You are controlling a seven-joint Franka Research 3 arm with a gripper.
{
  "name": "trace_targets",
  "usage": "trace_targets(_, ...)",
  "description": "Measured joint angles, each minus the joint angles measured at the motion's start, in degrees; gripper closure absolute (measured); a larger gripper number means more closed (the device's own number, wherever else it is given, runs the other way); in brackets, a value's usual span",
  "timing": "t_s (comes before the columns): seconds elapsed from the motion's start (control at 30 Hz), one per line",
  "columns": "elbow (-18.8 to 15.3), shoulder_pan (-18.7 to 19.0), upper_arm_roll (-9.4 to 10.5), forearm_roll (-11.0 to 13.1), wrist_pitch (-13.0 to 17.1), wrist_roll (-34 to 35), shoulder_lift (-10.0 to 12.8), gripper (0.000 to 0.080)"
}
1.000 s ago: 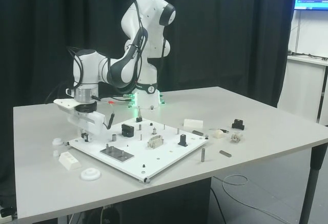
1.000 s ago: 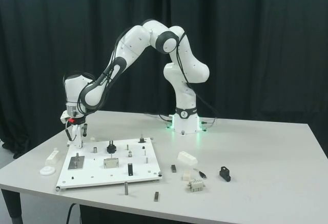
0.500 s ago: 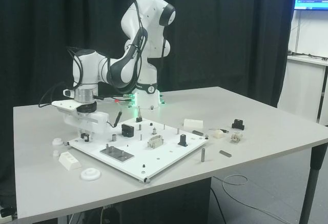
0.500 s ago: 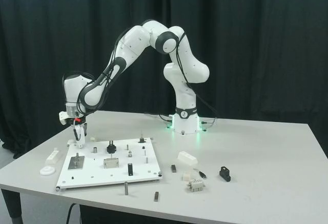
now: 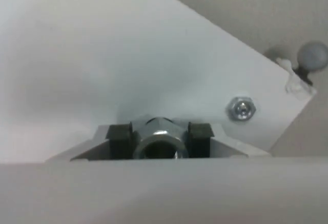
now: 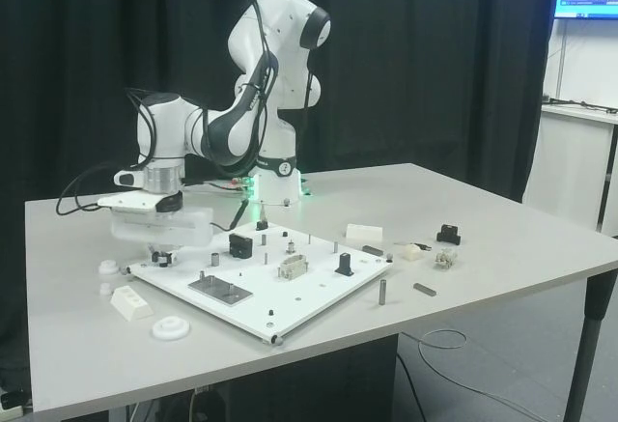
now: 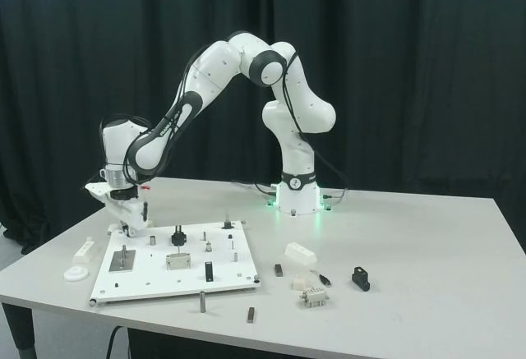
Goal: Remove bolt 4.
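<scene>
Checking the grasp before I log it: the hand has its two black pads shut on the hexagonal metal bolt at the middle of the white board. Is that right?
Not the middle. The hand grips the hexagonal metal bolt at a corner of the white board; the wrist view shows the board's edges meeting close by, beside a small nut.

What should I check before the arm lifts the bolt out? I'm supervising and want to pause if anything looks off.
1. Bolt sits between the two black finger pads: ok, centred in the wrist view.
2. Gripper closed on the bolt: ok, both pads touch its sides.
3. Bolt fully unscrewed from the white board: cannot tell, the thread is hidden.
4. Neighbouring nut near the board corner free of the fingers: ok, it stands apart.
5. Space above the gripper for a lift: ok, nothing overhead in either room view.
6. Cable trailing from the wrist free of board parts: ok, it hangs off to the side.
</scene>
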Motion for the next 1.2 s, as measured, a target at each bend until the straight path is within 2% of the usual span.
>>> trace_targets(0.57, -0.10, 0.02, 0.03, 0.13, -0.07, -23.90, -0.13, 0.0573)
trace_targets(0.73, -0.18, 0.01, 0.04, 0.24, -0.08, -34.31, -0.19, 0.0573)
trace_targets(1.2, -0.45, -0.58, 0.03, 3.15, -0.51, -55.22, -0.50, 0.0573)
